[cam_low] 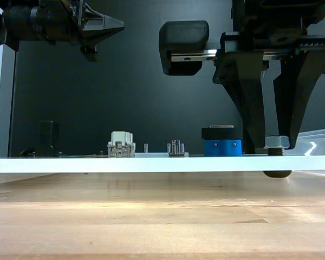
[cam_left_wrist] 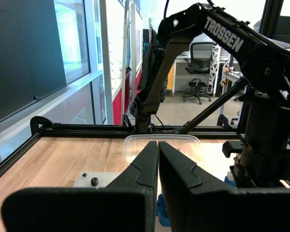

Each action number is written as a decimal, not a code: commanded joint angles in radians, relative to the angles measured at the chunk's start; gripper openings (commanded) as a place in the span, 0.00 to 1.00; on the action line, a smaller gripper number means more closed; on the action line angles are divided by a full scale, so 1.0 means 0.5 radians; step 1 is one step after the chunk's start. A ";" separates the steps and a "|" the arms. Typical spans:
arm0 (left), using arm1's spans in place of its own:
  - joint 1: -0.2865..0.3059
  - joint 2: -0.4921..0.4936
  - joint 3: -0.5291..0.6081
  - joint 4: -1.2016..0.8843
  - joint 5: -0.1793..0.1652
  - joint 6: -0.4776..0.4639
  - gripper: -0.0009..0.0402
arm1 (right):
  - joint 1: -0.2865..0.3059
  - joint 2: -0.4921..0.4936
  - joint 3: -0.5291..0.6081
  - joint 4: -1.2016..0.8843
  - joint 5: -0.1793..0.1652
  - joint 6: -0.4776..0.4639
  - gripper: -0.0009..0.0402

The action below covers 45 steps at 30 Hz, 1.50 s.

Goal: Pick the M12 fastener and fasten on the M12 threads

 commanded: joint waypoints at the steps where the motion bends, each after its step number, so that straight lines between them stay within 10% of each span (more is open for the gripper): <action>1: 0.000 0.000 0.000 0.001 0.000 0.000 0.02 | -0.001 0.001 -0.006 -0.011 0.002 0.002 0.05; 18: 0.000 0.000 0.000 0.001 0.000 0.000 0.02 | 0.001 0.001 -0.006 -0.011 0.001 0.064 0.05; 45: 0.001 0.000 0.000 0.001 0.000 0.000 0.02 | -0.009 0.001 -0.043 0.017 0.002 1.628 0.05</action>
